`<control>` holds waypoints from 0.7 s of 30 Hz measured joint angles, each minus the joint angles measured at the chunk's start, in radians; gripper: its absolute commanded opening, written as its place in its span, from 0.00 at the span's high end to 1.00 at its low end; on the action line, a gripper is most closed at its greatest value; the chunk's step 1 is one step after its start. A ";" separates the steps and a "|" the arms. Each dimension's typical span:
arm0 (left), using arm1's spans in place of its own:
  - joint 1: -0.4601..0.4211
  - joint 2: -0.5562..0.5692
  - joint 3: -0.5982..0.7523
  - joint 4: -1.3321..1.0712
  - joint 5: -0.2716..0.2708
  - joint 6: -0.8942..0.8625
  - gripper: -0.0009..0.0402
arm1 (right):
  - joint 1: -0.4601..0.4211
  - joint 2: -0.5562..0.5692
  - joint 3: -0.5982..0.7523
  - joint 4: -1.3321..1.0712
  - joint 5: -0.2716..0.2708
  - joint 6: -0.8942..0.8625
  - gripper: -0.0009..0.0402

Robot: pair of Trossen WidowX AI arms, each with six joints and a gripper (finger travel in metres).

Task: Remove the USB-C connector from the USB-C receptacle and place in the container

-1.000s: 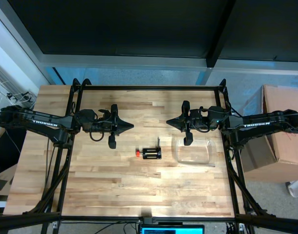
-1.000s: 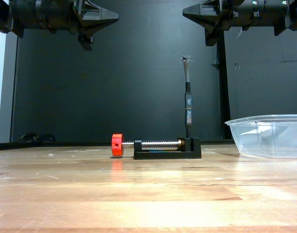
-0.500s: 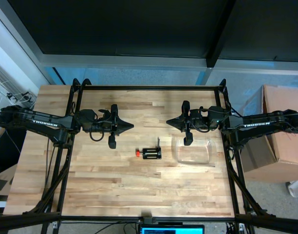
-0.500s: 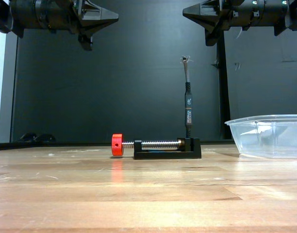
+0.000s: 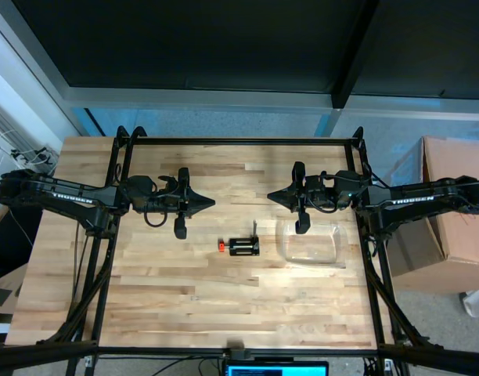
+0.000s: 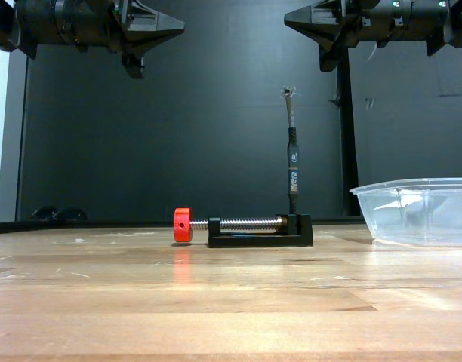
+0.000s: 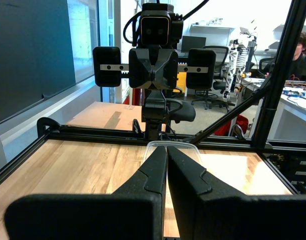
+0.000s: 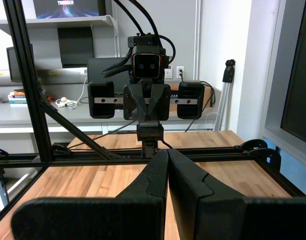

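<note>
High view: nothing has moved in the last second; left gripper and right gripper face each other over the far worktop, well apart. Low view: connector upright, plugged into the receptacle on a small vise, container to its right; removal apparently not begun. Wrist views: both pairs of jaws together, holding nothing.

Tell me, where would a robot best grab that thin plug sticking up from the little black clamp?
Probably by the dark body of the USB-C connector, coming down from above: it stands upright, seated in the black clamp, so it likely pulls straight up. The left gripper and the right gripper hang shut, high above the table to either side.
</note>
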 measured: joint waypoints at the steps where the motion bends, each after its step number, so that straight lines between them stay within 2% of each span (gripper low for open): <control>1: 0.000 0.000 0.000 0.000 0.000 0.000 0.98 | 0.000 0.000 0.000 0.000 0.000 0.000 0.98; 8: 0.000 0.000 0.000 0.000 0.000 0.000 0.98 | 0.000 0.000 0.000 0.000 -0.002 0.017 0.98; 14: 0.000 0.000 0.000 0.000 0.000 0.000 0.98 | 0.005 0.007 0.000 -0.056 -0.029 0.088 0.98; 17: 0.000 0.000 0.000 0.000 0.000 0.000 0.98 | 0.021 0.014 0.021 -0.159 -0.031 0.101 0.98; 21: 0.000 0.000 0.000 0.000 0.000 0.000 0.98 | 0.064 0.034 0.123 -0.428 -0.031 0.093 0.97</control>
